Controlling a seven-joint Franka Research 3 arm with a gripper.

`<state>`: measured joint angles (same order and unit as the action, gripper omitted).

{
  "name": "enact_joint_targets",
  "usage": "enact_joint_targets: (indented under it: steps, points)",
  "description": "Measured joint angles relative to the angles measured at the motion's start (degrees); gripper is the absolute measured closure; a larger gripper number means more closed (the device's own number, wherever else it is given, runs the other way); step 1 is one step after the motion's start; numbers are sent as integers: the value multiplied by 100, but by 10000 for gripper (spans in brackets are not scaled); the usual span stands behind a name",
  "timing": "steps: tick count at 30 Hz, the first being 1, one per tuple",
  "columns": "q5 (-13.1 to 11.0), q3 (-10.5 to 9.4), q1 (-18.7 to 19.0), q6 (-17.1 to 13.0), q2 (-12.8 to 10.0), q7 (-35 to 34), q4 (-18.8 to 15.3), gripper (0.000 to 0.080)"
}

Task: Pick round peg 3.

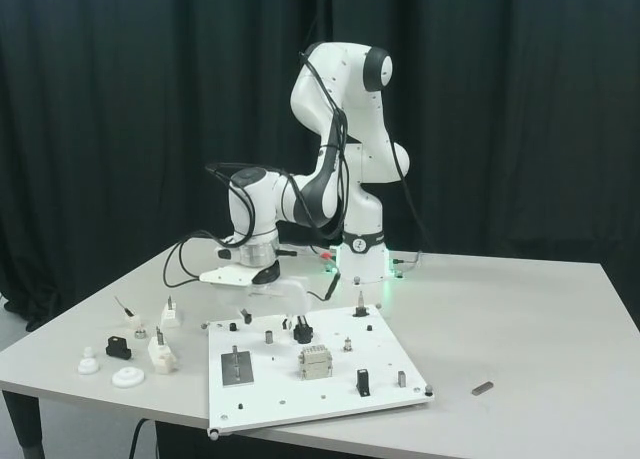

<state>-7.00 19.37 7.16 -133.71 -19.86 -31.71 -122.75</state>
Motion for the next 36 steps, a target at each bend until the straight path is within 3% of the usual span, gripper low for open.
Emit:
enact_joint_targets:
  steps: [14,36]
  points:
    - [223,2,0,8,137,4,10,4]
    - [549,13,0,8,155,214,86,3]
